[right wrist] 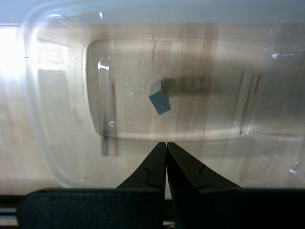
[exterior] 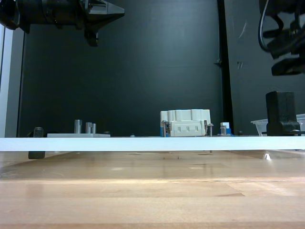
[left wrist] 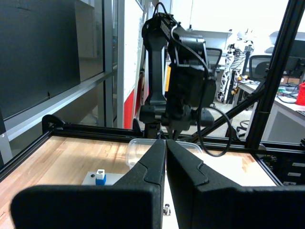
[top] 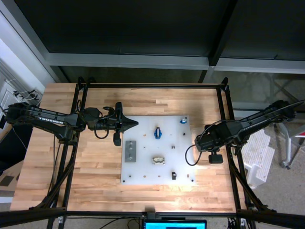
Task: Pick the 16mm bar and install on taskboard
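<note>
My right gripper point(right wrist: 166, 144) is shut with nothing between its fingers, and it hangs over a clear plastic tray point(right wrist: 57, 157). On the tray floor lie a small blue block point(right wrist: 159, 101) and a slim, bar-like piece point(right wrist: 107, 136); I cannot tell whether that is the 16mm bar. In the high view the right gripper point(top: 202, 141) is just off the white taskboard's point(top: 143, 174) right edge. My left gripper point(left wrist: 166, 143) is shut and empty. It hovers high above the board's left rim point(top: 132, 123) and points right. A grey block point(top: 130, 152) with upright pegs point(exterior: 78, 126) sits on the board.
The board also carries a blue handle part point(top: 157, 133), a beige connector point(exterior: 186, 123), a black block point(exterior: 283, 114) near the front right, and a small blue-white piece point(top: 182, 120). A black frame point(top: 152, 86) rings the wooden table.
</note>
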Action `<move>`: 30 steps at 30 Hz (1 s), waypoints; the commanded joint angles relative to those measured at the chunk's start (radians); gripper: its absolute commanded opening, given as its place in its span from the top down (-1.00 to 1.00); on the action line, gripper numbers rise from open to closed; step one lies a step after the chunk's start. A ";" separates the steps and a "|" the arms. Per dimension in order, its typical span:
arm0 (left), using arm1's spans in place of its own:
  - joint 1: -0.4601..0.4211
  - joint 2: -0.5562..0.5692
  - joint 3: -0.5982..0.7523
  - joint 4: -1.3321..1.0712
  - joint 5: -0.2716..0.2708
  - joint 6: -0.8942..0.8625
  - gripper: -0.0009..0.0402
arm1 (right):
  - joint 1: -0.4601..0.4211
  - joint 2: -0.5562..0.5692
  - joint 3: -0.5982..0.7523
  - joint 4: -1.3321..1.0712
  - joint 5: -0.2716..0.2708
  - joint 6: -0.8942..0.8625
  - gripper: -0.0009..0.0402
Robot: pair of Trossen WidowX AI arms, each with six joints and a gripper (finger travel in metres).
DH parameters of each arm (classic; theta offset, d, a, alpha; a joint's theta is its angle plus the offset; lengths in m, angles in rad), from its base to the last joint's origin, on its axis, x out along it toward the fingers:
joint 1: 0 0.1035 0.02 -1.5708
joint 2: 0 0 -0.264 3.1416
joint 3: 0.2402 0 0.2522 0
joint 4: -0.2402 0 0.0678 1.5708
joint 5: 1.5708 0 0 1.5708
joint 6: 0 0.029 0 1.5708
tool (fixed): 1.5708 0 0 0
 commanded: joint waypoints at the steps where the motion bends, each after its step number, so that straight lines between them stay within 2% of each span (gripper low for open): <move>1: 0.000 0.000 0.000 0.000 0.000 0.000 0.95 | 0.000 -0.012 0.043 -0.049 -0.001 -0.001 0.96; 9: 0.000 0.000 0.000 0.000 0.000 0.000 0.95 | 0.000 -0.018 0.132 -0.116 0.000 -0.002 0.96; 30: 0.000 0.000 0.000 0.000 0.000 0.000 0.95 | 0.002 -0.017 0.129 -0.116 0.000 -0.002 0.96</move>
